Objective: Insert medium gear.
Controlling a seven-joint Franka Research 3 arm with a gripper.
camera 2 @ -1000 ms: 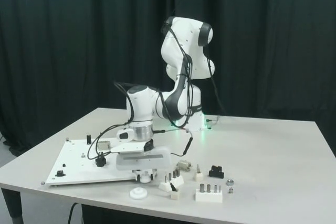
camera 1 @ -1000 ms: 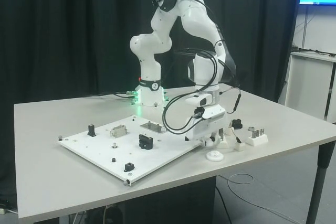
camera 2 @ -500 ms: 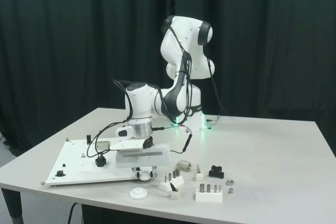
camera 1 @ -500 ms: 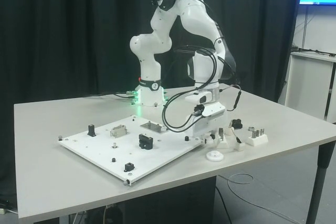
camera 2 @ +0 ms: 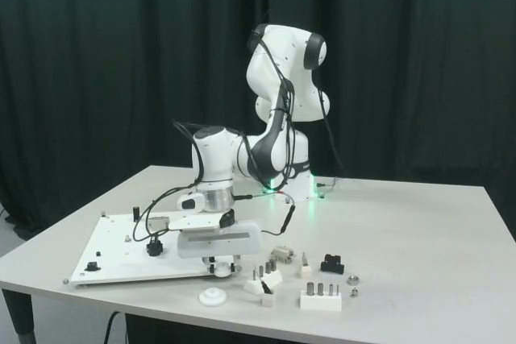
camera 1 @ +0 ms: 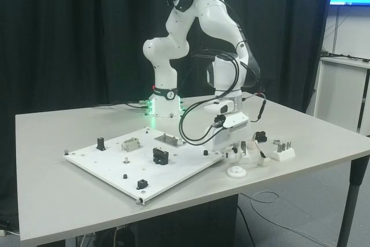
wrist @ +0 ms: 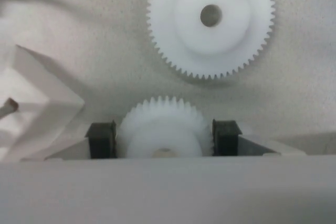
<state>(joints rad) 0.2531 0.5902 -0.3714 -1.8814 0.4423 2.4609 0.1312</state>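
Pinching the medium gear (wrist: 164, 129) between them, the black fingers (wrist: 101, 140) hold it near the large gear (wrist: 211, 22).

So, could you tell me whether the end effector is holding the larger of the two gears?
No, the end effector is shut on the smaller gear, while the larger gear lies apart on the table.

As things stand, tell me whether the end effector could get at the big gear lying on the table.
Probably not right away: the end effector is shut on the medium gear, so its fingers are occupied. The big gear lies bare on the table just beside it, nothing covering it.
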